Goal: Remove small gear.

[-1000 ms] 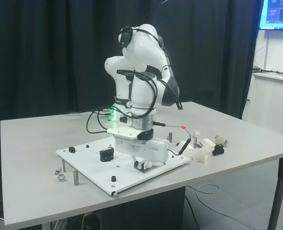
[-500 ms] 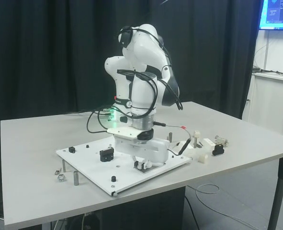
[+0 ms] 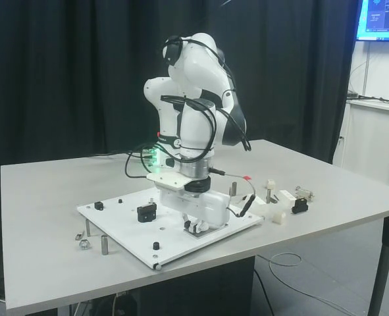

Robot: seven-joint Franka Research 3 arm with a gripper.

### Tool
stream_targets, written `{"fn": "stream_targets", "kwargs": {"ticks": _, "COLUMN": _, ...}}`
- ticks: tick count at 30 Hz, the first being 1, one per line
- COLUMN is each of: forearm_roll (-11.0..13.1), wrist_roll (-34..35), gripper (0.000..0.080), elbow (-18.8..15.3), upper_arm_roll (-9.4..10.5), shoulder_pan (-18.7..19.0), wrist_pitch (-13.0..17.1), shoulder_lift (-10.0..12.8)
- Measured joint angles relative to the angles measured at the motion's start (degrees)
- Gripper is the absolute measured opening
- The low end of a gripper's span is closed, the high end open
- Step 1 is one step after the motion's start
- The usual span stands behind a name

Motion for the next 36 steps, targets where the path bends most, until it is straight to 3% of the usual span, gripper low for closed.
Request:
{"fn": "stream_targets", "kwargs": {"ticks": 7, "forearm_roll": -0.1, "wrist_roll": -10.4, "gripper": 0.0199, "elbow": 0.1, "upper_arm_roll": 0.00, "shoulder_pan": 0.1, "wrist_pitch": -0.1, "shoulder_lift": 0.0}}
{"fn": "stream_targets", "kwargs": {"ticks": 11, "forearm_roll": 0.1, "wrist_roll": -9.3, "gripper": 0.0199, "elbow": 0.2, "upper_arm_roll": -0.09, "shoulder_pan": 0.1, "wrist_pitch": -0.3, "shoulder_lift": 0.0}}
{"fn": "stream_targets", "kwargs": {"ticks": 16, "forearm_roll": 0.1, "wrist_roll": 1.0, "gripper": 0.0199, "elbow": 0.2, "upper_arm_roll": -0.18, "shoulder_pan": 0.1, "wrist_pitch": -0.3, "shoulder_lift": 0.0}}
{"fn": "stream_targets", "kwargs": {"ticks": 19, "forearm_roll": 0.0, "wrist_roll": 2.9, "gripper": 0.0198, "elbow": 0.2, "upper_arm_roll": -0.20, "shoulder_pan": 0.1, "wrist_pitch": -0.4, "shoulder_lift": 0.0}}
{"fn": "stream_targets", "kwargs": {"ticks": 22, "forearm_roll": -0.2, "wrist_roll": 1.6, "gripper": 0.0198, "elbow": 0.3, "upper_arm_roll": -0.22, "shoulder_pan": 0.2, "wrist_pitch": -0.6, "shoulder_lift": 0.0}}
{"fn": "stream_targets", "kwargs": {"ticks": 28, "forearm_roll": -0.7, "wrist_roll": -7.4, "gripper": 0.0192, "elbow": 1.2, "upper_arm_roll": -0.38, "shoulder_pan": 0.3, "wrist_pitch": -2.3, "shoulder_lift": -0.2}}
{"fn": "stream_targets", "kwargs": {"ticks": 35, "forearm_roll": -0.7, "wrist_roll": -8.7, "gripper": 0.0192, "elbow": 1.3, "upper_arm_roll": -0.40, "shoulder_pan": 0.3, "wrist_pitch": -2.2, "shoulder_lift": 0.0}}
{"fn": "stream_targets", "kwargs": {"ticks": 36, "forearm_roll": -0.7, "wrist_roll": -9.1, "gripper": 0.0138, "elbow": 1.3, "upper_arm_roll": -0.39, "shoulder_pan": 0.3, "wrist_pitch": -2.1, "shoulder_lift": 0.1}}
